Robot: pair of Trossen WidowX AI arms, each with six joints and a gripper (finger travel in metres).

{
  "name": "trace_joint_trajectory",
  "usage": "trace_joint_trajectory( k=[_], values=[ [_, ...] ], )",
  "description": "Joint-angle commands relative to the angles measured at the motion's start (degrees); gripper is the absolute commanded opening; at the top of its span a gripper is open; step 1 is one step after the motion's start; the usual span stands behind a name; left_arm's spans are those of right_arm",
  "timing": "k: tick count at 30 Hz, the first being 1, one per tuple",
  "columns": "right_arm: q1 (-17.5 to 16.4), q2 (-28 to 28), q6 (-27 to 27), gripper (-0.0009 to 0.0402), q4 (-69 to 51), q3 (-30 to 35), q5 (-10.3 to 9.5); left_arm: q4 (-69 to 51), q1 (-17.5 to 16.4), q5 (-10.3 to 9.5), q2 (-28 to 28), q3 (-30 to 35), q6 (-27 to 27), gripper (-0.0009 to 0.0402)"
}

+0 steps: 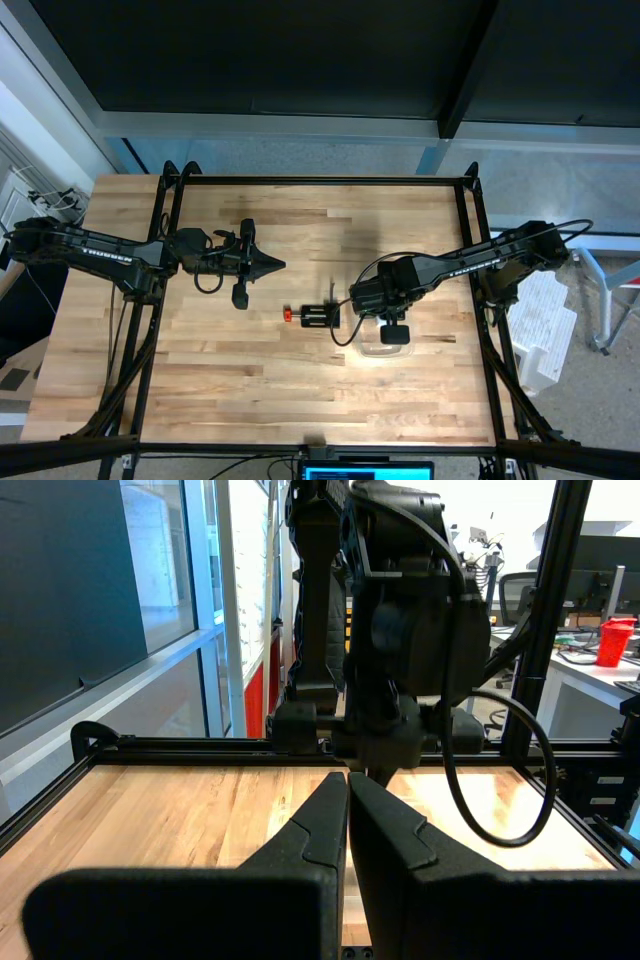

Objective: Pick the USB-C connector and install on taskboard

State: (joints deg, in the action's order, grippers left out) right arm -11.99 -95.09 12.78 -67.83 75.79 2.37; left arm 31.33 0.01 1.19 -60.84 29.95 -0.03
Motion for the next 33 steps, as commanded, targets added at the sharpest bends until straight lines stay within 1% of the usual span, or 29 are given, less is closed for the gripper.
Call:
trace_joint_trajectory(
  k=[1, 7, 17, 20, 28, 33],
  values=[
    [0.1, 0.2, 0.2, 0.0000, -1.7, 1.5, 1.22, 0.0, 0.0, 0.00, 0.0, 0.0, 0.0, 0.0000],
    [0.6, 0.3, 1.9, 0.0000, -4.5, 3.3, 1.09, 0.0, 0.0, 0.00, 0.0, 0.0, 0.0, 0.0000],
    [1.2, 0.3, 0.8, 0.0000, -5.9, 4.7, 1.07, 0.0, 0.0, 0.00, 0.0, 0.0, 0.0, 0.0000],
    [1.4, -0.6, 0.6, 0.0000, -5.9, 5.9, 1.03, 0.0, 0.0, 0.00, 0.0, 0.0, 0.0, 0.0000],
    [2.0, -5.1, 0.3, 0.0000, -7.9, 12.2, 1.01, 0.0, 0.0, 0.02, 0.0, 0.0, 0.0, 0.0000],
    [2.4, -9.5, 1.8, 0.0000, -9.8, 18.0, 0.79, 0.0, 0.0, 0.00, 0.0, 0.0, 0.0, 0.0000]
  ],
)
